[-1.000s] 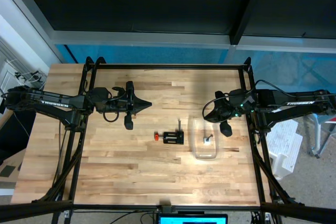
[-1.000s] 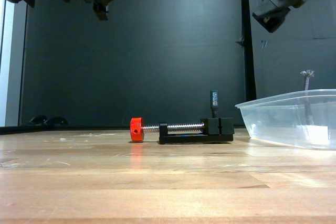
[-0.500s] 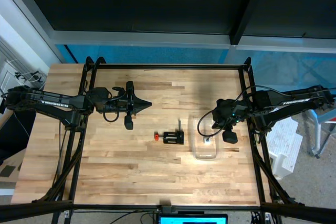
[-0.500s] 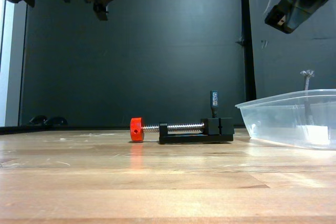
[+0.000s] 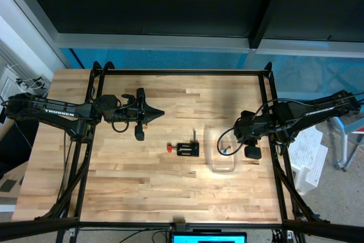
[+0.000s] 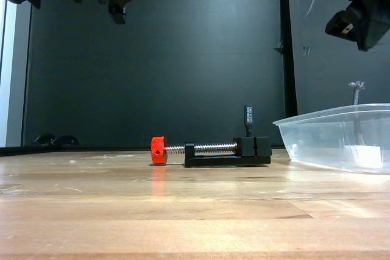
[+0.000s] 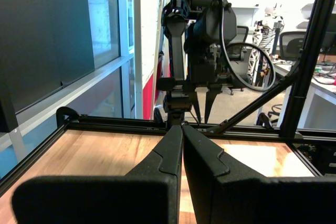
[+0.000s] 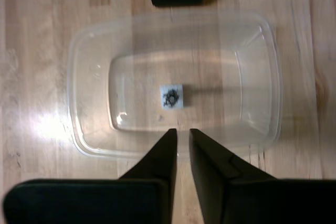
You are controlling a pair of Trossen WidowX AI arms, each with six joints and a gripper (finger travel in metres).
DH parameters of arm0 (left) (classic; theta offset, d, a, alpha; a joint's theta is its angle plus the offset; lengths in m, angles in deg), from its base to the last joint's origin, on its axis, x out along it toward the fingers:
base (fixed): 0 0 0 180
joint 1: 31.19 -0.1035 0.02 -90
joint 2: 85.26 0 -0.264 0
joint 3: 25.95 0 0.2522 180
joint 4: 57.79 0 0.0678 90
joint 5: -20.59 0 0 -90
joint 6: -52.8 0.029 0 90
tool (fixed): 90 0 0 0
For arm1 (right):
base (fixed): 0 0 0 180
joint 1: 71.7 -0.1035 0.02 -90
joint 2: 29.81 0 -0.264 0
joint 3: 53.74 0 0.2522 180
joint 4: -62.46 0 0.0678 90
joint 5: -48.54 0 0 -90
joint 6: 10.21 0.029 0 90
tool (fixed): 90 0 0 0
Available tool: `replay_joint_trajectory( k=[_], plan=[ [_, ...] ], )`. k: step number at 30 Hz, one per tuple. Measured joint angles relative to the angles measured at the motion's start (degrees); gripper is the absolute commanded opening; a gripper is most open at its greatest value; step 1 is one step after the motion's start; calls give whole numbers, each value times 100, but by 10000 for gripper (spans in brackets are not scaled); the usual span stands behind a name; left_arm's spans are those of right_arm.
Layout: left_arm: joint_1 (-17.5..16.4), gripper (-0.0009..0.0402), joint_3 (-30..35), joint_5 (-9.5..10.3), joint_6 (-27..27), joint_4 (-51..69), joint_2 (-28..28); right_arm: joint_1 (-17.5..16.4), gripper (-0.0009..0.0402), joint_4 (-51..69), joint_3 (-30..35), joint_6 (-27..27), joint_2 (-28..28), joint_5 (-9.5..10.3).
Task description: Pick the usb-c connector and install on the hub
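The wooden table (image 5: 142, 197) lies under me, and I count twelve o'clock as its far edge; my left gripper (image 5: 161, 113) hangs high over the table at about ten o'clock from the middle, well apart from everything on the wood, its fingers pressed together on nothing; my right gripper (image 8: 182, 130) hovers above the clear tray (image 8: 86, 77), pointing down at it, the fingers drawn close with only a thin slit of wood showing between them, pinching nothing and touching nothing; the tray sits flat on the table just at three o'clock from the hub (image 5: 186, 149), near it but not touching; the hub lies lengthwise on the wood, its black block toward the tray and its red-orange knob (image 6: 158, 150) at the nine o'clock end; inside the tray, near the middle of its floor, rests a pale square piece (image 8: 177, 90); the usb-c connector (image 8: 170, 99) shows as a tiny dark bit on that square, in the tray and apart from the hub.
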Motion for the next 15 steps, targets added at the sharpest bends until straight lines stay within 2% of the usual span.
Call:
replay_joint_trajectory(
  k=[7,13,15],
  plan=[
    [0,0,0,0,2,2,0,-68,142,74,-2,35,-363,-22],
    [0,0,0,2,0,2,0,-107,184,-37,-22,33,-684,-144],
    [0,0,2,0,0,2,0,-138,190,-116,-63,33,-737,-240]
  ],
)
